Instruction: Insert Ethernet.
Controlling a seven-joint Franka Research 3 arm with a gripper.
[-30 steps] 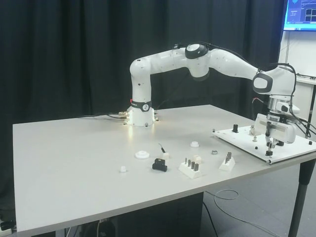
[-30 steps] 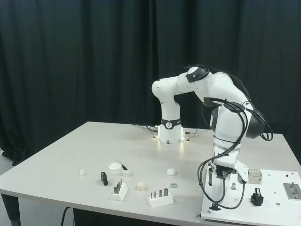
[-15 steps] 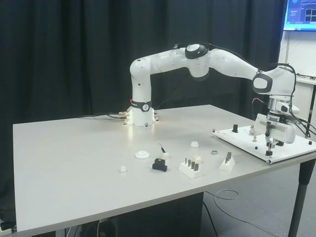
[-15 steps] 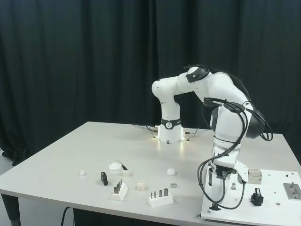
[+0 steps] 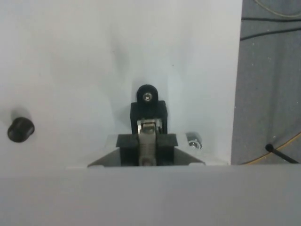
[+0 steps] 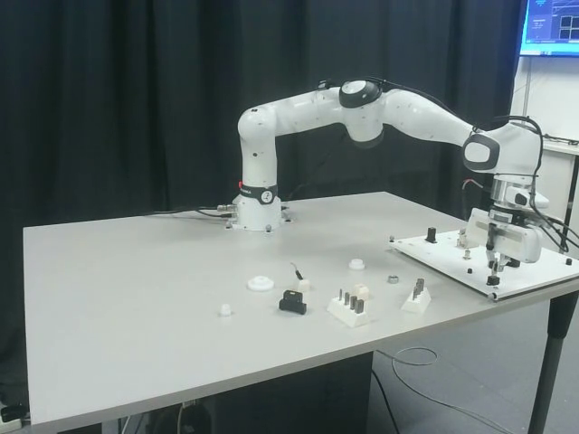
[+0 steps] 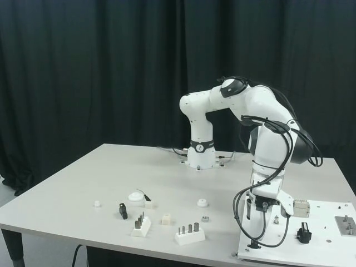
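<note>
White and smooth, the robot arm (image 6: 308,113) bends in round, fat pieces from its base on the flat grey table (image 6: 136,271) over to a flat white board (image 6: 443,253). The board lies at the table's far end from the base.

The claw (image 5: 148,143) points straight down over the board's edge. In the wrist view we see its two black fingers (image 5: 126,141) pressed in from both sides. They pinch a small shiny Ethernet plug (image 5: 148,134) between them. The plug's tip sits right at a boxy black socket (image 5: 148,110) with a round top and a little screw in it. We cannot tell if the plug is inside yet.

Near the socket on the board we see a round black knob (image 5: 20,129) and a small shiny metal nut (image 5: 193,141).

A screen (image 6: 552,27) glows in the top corner of the first room view, but its writing is too small to read.

On the table lie a white block with metal pegs (image 6: 348,307), a black clip (image 6: 291,301) and a flat white disc (image 6: 261,283). A black cable (image 7: 245,222) loops down beside the claw. A black curtain (image 6: 136,90) hangs in soft folds behind it all.
</note>
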